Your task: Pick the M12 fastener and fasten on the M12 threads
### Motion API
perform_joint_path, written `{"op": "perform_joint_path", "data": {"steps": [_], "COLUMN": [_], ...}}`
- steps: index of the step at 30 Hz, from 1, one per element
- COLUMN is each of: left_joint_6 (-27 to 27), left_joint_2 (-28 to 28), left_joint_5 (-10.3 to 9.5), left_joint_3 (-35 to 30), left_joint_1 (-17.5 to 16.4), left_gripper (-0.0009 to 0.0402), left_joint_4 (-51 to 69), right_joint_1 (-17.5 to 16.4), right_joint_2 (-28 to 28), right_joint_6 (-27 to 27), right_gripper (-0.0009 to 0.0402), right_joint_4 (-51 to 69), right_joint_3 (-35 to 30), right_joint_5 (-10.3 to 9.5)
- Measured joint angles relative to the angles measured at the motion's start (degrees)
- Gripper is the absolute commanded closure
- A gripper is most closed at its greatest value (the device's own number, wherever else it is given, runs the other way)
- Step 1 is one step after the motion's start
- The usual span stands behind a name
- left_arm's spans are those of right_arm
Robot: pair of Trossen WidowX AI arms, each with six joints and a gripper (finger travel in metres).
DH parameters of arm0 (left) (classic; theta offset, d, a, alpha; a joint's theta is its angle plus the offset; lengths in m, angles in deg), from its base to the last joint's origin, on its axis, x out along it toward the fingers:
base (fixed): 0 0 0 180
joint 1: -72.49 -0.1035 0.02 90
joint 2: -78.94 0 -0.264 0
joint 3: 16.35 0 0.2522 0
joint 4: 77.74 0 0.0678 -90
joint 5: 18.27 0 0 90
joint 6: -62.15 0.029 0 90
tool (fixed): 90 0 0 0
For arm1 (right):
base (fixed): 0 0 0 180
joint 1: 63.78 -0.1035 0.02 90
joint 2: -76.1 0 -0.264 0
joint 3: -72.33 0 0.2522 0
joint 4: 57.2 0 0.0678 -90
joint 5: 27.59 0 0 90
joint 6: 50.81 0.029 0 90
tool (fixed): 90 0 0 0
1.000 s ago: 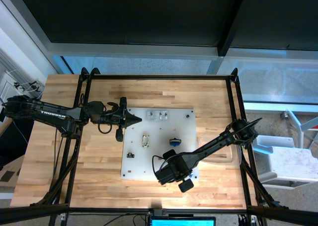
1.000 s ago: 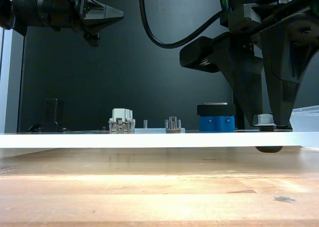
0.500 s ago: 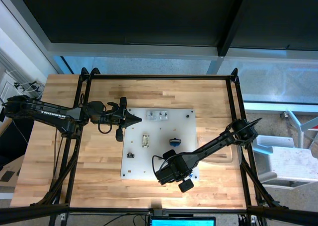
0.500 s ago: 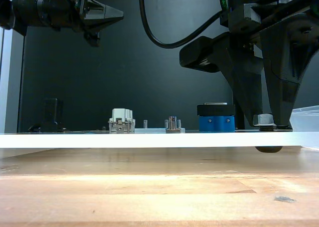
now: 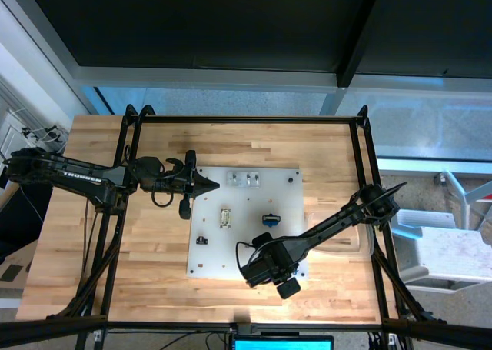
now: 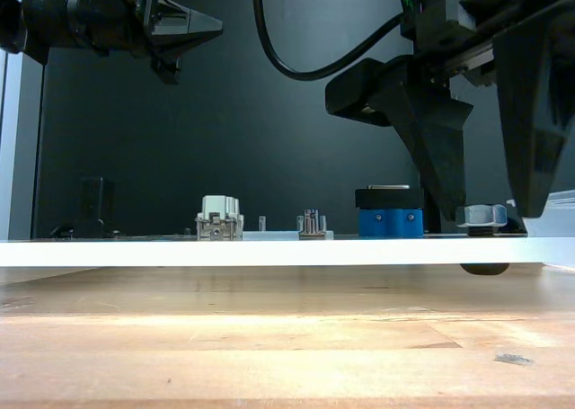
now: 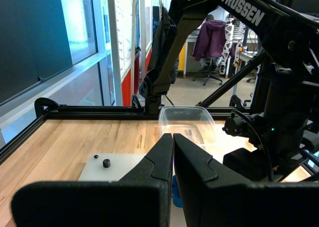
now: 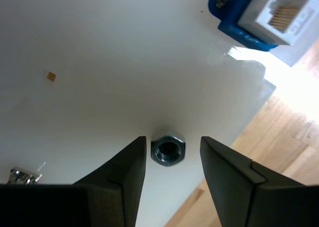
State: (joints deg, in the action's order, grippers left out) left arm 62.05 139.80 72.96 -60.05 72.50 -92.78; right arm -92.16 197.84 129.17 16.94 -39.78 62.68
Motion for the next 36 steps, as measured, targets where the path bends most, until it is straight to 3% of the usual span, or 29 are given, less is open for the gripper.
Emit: {"op": "perform_joint_path", "data": {"steps": [13,17,25,36], "left_joint_6": [0.0,-0.02,-0.02,-0.02], "left_joint_2": [0.0,0.0,0.0,0.0], "left_joint_5": [0.0,0.0,0.02,0.0], "left_joint_3": [0.0,-0.02,0.0,-0.02], "left_joint_1": [0.0,0.0,0.0,0.0], "left_gripper": [0.0393,0.0393,0.0393,0.0393], "left_joint_4": [0.0,0.0,0.0,0.0], "right_joint_1": [-0.02,0.0,0.02,0.04], "right_joint_2": [-4.11,-5.64,-7.67,-7.8], "right_joint_6": [-0.15,-3.69,-18.88,-49.07], "right_gripper": [0.0217,0.0217,0.0216,0.0216], "right_joint_4": [0.04,0.07,1.36,4.7], "right_joint_3": [-0.02,-0.02,-0.04,-0.04], "right_joint_5": [-0.44,-0.44,-0.44,0.59]}}
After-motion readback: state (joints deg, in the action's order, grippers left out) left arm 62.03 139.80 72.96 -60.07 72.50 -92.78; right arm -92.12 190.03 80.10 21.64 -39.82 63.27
